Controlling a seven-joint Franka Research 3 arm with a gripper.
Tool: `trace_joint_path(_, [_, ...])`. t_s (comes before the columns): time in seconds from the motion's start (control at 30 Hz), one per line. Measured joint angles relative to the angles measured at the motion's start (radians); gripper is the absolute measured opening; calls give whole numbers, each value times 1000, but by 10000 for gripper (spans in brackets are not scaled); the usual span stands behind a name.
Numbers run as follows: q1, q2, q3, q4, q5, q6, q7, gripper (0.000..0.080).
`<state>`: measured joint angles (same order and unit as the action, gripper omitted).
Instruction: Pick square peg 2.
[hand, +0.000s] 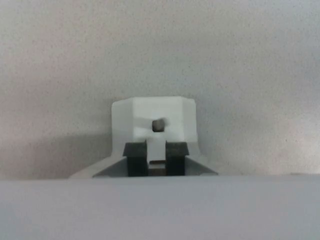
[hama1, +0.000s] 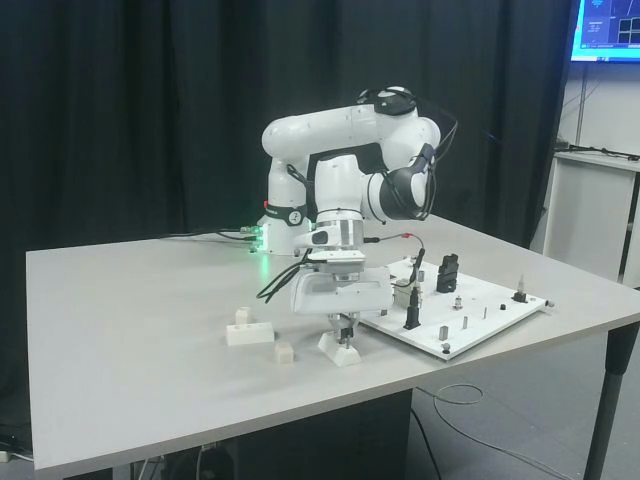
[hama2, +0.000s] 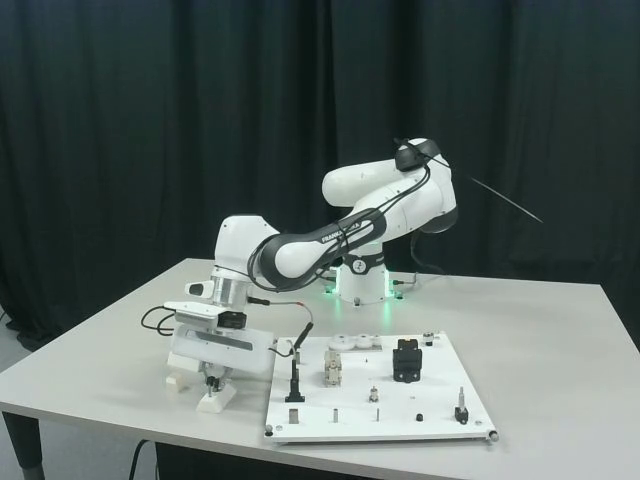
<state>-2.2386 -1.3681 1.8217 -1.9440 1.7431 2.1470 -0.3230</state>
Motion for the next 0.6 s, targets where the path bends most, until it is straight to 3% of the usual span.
trace_joint_path(0.13, [0, 0, 0, 1, 0, 0, -1, 198])
trace_joint_path(0.17, [0, 0, 0, 1, 0, -1, -1, 73])
trace_joint_path(0.6, [3, 2, -5, 0, 0, -21, -1, 73])
